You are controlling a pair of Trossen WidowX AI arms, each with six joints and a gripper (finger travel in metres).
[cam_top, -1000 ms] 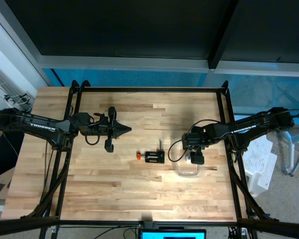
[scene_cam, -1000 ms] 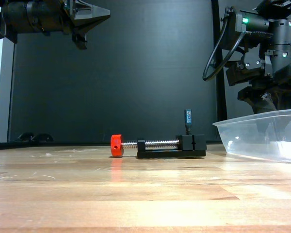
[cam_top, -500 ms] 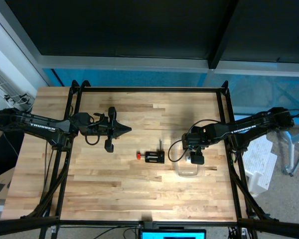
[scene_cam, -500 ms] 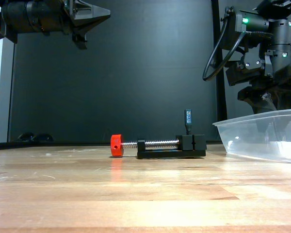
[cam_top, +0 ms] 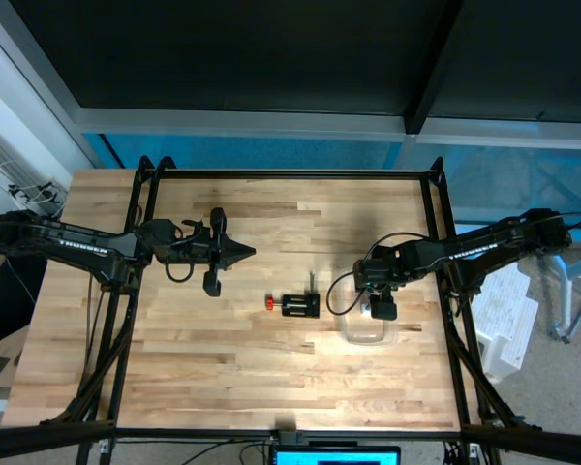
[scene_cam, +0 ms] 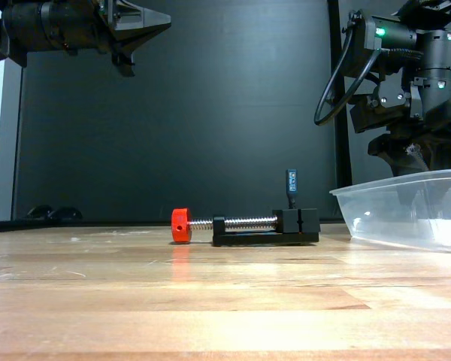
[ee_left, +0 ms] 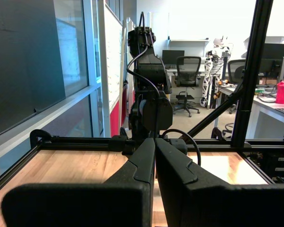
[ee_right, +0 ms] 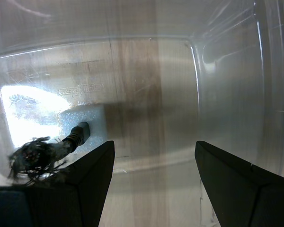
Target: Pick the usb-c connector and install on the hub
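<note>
The hub (cam_top: 300, 305) is a small black block with a red knob and a thin upright pin; it lies mid-table, also seen from the low view (scene_cam: 267, 226). The usb-c connector (ee_right: 78, 135), a small grey piece with a frayed tail, lies on the floor of the clear tray (ee_right: 227, 71). My right gripper (ee_right: 151, 146) hangs open just above the tray floor, with the connector off to one side of its fingers and apart from them. From above, the right gripper (cam_top: 381, 310) is over the tray (cam_top: 366, 334). My left gripper (cam_top: 247, 252) is shut, held high left of the hub.
The tray's wall (scene_cam: 406, 214) stands just right of the hub, a short gap between them. Black frame rails (cam_top: 290, 175) run round the table's edges. The left gripper (ee_left: 155, 142) points level across the table toward the right arm.
</note>
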